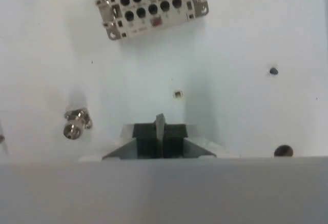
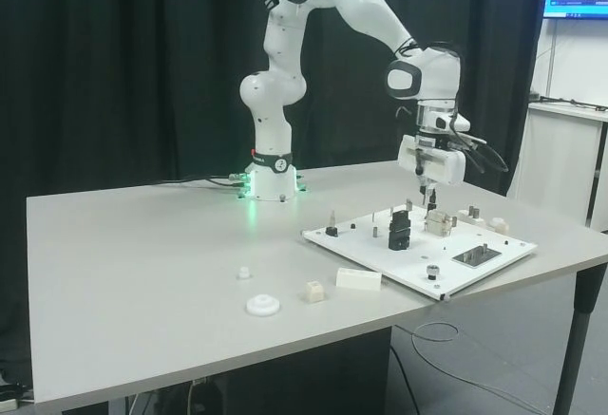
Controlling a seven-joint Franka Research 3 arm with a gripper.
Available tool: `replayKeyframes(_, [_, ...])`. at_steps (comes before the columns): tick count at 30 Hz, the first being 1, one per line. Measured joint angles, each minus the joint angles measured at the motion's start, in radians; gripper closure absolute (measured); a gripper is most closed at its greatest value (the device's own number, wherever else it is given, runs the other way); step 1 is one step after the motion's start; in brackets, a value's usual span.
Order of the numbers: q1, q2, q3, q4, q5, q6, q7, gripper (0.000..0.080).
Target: Insert square peg 1.
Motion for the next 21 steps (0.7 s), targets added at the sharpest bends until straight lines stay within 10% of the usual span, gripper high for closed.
replayKeyframes(21, [-0.009,-0.009,0.002,-0.039,0.032,0.039,-0.052,0.0777])
